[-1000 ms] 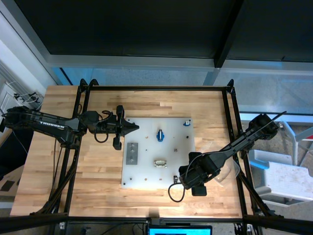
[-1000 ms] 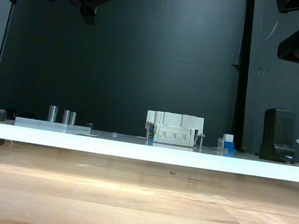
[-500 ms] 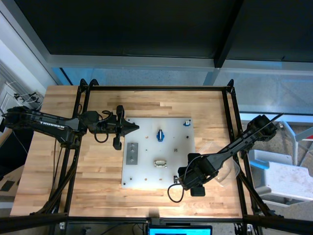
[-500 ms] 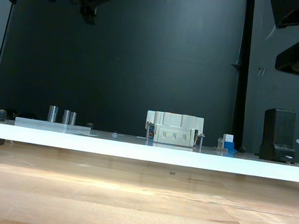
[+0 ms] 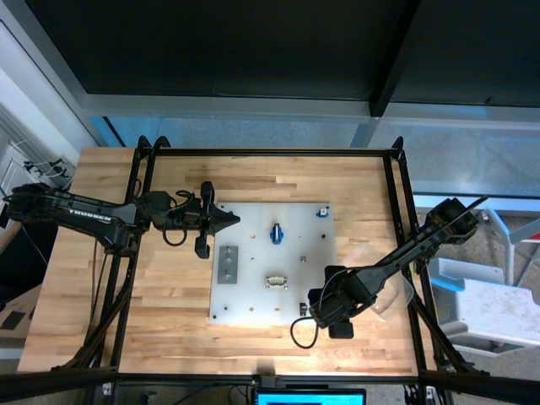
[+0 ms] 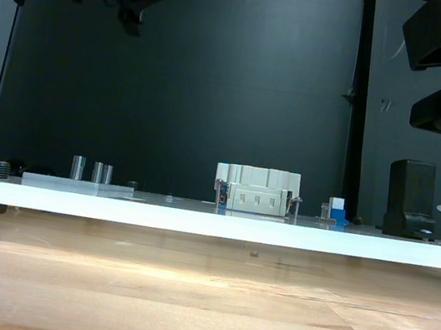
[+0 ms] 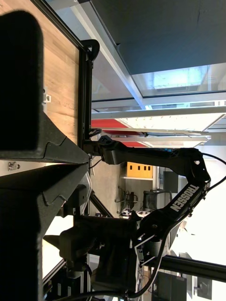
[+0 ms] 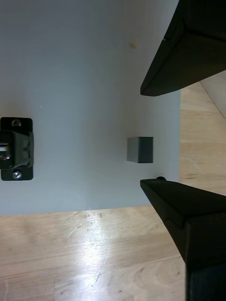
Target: Pick the 16mm bar from the taskboard and place it in the container
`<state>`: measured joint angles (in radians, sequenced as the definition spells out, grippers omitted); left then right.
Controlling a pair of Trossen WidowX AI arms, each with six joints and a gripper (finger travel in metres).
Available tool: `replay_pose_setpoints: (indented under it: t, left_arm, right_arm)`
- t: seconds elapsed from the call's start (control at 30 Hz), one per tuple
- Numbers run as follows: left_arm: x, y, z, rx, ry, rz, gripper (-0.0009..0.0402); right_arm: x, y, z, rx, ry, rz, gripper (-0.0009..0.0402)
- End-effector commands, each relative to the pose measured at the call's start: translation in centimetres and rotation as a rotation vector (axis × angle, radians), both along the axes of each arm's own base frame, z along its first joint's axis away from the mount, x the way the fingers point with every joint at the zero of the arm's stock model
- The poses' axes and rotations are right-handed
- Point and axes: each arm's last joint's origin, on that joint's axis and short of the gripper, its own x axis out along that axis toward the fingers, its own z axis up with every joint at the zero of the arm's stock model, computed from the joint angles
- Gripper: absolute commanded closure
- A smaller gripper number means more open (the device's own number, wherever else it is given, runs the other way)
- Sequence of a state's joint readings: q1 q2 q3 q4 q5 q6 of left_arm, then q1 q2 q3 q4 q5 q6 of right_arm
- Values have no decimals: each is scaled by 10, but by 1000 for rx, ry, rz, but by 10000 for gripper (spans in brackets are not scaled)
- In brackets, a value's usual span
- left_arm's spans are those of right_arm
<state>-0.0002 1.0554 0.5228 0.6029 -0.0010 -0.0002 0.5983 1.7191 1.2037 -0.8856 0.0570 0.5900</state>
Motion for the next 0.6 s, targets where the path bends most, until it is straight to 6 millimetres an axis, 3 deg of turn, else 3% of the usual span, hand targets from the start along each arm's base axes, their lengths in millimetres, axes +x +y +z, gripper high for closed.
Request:
replay_pose_setpoints:
  t: [0.03, 0.6]
  left_arm:
    - [0, 0, 0, 0, 0, 0, 393]
    - [0, 0, 0, 0, 0, 0, 393]
  right_arm:
    - [2, 3, -6, -7, 3, 9, 153]
    - [4, 7, -15, -15, 12, 23, 154]
